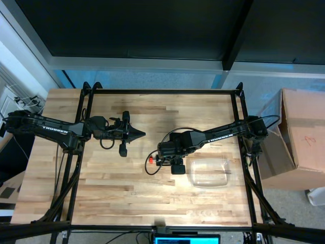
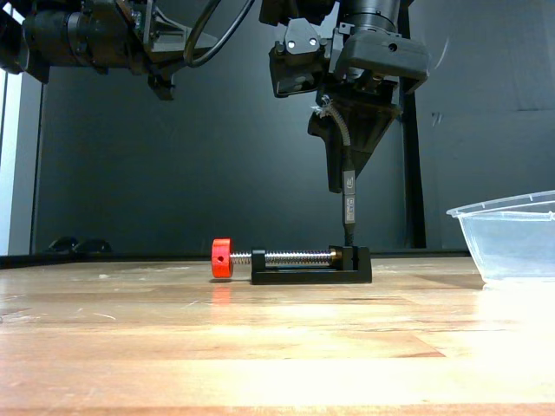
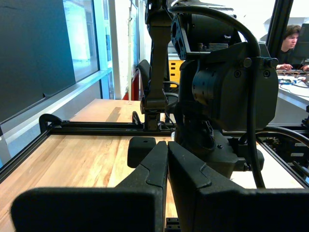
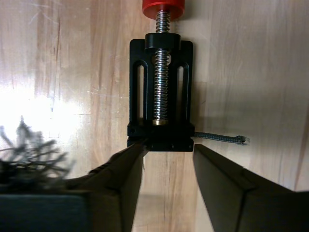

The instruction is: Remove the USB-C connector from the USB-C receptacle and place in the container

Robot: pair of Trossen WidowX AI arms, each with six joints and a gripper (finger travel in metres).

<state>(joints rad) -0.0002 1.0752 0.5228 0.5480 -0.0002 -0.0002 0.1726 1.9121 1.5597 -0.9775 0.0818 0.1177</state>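
**Right fingers open around a seated plug**

My right fingers stand apart with nothing between the pads, and the right gripper points straight down over one end of the vise. The connector rises upright just below them. Its lower end is in the receptacle, clamped at that end of the vise. It looks plugged in, but I cannot tell whether it is fully home. A short braided cable leaves its top and ends in a frayed tip.

I judge the plug to be light and stiff, with a smooth shell that could slip under a weak pinch. The cable is soft, and pulling on it would only bend it. I would close on the flat sides of the shell, about halfway up and clear of the cable. Then I would draw straight up along its length, since a sideways pry could strain the plug's tip or the receptacle. The fit may be tight, and the small vise might rise with it.

Reading the table from above with 12 o'clock as the far edge, the red knob is at the vise's 9 o'clock end and the plug at its 3 o'clock end. The container lies near, at about 4 o'clock from the vise.

My left fingers are pressed together on nothing. The left gripper hangs above the table at about 10 o'clock from the vise, well apart from it.
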